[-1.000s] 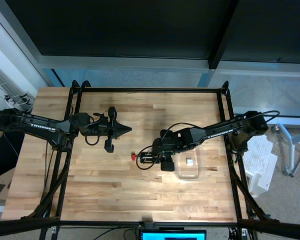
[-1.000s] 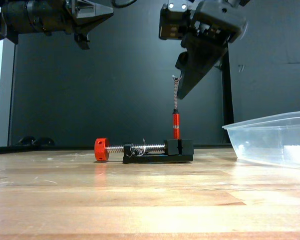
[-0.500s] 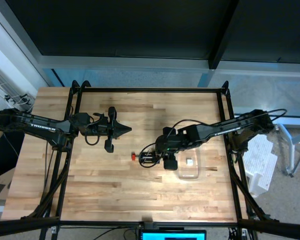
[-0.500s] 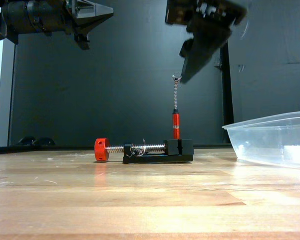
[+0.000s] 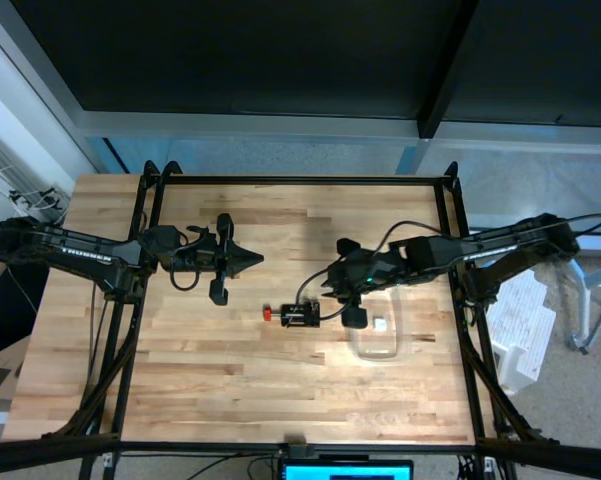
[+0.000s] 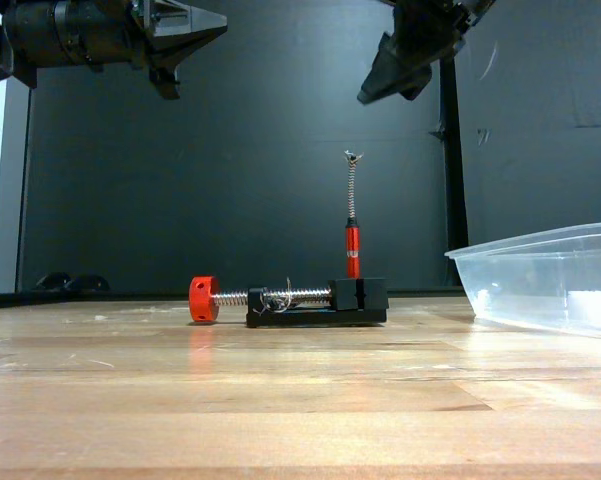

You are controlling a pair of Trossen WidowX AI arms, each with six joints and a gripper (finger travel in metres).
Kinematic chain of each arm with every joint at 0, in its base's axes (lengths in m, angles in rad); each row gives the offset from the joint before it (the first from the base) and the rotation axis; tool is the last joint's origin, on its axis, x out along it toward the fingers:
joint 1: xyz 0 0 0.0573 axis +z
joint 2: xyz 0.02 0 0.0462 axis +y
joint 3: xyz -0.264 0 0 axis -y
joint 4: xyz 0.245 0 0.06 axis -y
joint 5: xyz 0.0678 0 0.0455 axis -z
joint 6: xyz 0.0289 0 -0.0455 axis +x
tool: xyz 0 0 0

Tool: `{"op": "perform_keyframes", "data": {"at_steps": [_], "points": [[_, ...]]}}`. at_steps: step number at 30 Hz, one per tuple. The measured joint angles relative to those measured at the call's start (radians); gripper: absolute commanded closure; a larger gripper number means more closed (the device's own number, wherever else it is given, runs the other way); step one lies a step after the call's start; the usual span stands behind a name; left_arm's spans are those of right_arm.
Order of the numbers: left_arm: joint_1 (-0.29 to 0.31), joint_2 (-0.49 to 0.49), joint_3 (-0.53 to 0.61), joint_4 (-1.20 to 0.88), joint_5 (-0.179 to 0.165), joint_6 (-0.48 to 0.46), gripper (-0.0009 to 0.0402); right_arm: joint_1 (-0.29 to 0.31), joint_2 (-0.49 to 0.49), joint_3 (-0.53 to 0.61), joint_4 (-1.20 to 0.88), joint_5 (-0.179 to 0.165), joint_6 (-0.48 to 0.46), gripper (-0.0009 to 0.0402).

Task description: Pick the RCA connector and install on taskboard

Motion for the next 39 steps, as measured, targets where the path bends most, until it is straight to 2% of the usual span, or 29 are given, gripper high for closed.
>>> {"op": "perform_keyframes", "data": {"at_steps": [4, 8, 14, 16, 29, 34, 39], "points": [[0.0, 0.0, 0.0, 0.0, 0.0, 0.0, 0.0393, -0.025, -0.087, -0.093, 0.117, 0.0, 0.0, 0.0395], [0.0, 0.0, 0.0, 0.0, 0.0, 0.0, 0.0393, -0.06, -0.16, -0.163, 0.214, -0.006, -0.018, 0.0389], [0.0, 0.0, 0.0, 0.0, 0.0, 0.0, 0.0393, -0.113, -0.232, -0.234, 0.349, -0.095, -0.026, 0.0394], [0.0, 0.0, 0.0, 0.0, 0.0, 0.0, 0.0393, -0.124, -0.254, -0.262, 0.403, -0.101, -0.023, 0.0393], [0.0, 0.0, 0.0, 0.0, 0.0, 0.0, 0.0393, -0.129, -0.366, -0.456, 0.735, -0.098, 0.009, 0.0393], [0.0, 0.0, 0.0, 0.0, 0.0, 0.0, 0.0393, -0.129, -0.406, -0.526, 0.833, -0.072, 0.027, 0.0393], [0.0, 0.0, 0.0, 0.0, 0.0, 0.0, 0.0393, -0.129, -0.447, -0.584, 0.892, -0.072, 0.035, 0.0393]]}}
